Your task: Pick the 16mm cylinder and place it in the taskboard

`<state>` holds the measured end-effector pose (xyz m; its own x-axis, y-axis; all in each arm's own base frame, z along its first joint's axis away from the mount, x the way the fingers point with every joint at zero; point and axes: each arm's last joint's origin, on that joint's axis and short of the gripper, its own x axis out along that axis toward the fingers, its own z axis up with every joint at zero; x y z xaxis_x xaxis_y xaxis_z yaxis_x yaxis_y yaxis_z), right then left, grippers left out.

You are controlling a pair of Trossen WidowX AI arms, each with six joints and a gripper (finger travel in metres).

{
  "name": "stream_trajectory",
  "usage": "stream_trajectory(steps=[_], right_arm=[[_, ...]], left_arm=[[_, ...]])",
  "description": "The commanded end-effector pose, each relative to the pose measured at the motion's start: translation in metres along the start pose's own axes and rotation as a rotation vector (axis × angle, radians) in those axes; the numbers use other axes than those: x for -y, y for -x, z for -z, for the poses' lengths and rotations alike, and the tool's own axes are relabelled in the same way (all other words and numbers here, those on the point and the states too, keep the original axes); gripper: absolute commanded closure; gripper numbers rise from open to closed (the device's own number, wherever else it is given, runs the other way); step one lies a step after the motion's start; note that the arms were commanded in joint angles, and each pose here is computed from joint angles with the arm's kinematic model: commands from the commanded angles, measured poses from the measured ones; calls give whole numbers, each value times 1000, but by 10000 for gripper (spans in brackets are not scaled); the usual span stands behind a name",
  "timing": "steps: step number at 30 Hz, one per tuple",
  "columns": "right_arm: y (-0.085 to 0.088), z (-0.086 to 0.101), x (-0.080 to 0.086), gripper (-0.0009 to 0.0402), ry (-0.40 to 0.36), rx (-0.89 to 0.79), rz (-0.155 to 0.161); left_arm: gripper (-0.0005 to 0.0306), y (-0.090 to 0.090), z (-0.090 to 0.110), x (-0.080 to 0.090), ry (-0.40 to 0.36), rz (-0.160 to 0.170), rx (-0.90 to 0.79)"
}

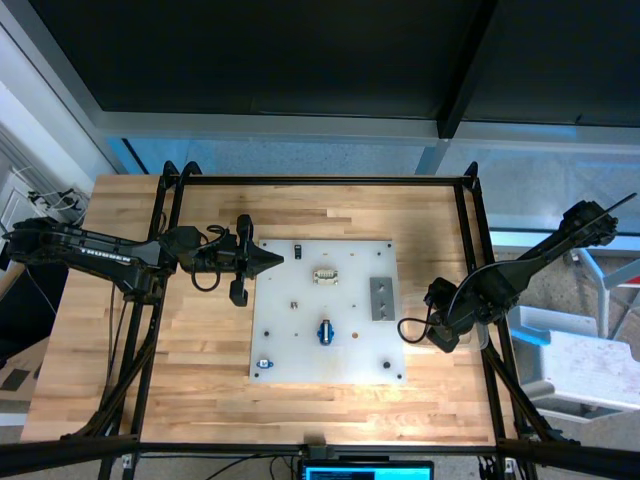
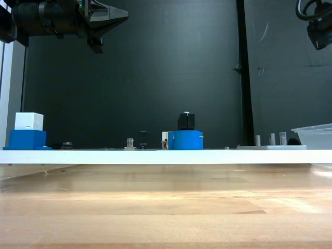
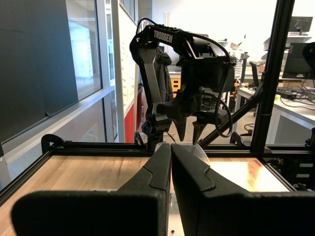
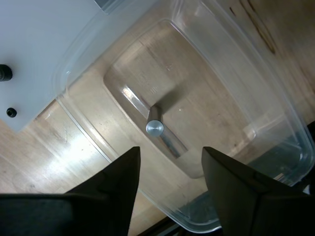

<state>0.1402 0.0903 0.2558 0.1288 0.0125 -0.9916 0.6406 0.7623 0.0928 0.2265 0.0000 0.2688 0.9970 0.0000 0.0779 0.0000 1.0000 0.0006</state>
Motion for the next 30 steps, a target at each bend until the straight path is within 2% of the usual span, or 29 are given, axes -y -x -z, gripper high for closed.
stream_trajectory(steps=[1,6,11,19,22,30], right_arm=[[-4,1,0,194,-17,1,2],[-7,1,0,176,-15,6,18],[-12,1,0,177,-13,9,32],[-26,2,-3,177,-16,14,12],[-29,2,-4,177,-14,9,26],[-33,2,-7,177,-6,6,36]], left_arm=[[300,0,0,0,0,0,0],[300,0,0,0,0,0,0],[300,0,0,0,0,0,0],[300,0,0,0,0,0,0],[300,0,0,0,0,0,0],[300,0,0,0,0,0,0]])
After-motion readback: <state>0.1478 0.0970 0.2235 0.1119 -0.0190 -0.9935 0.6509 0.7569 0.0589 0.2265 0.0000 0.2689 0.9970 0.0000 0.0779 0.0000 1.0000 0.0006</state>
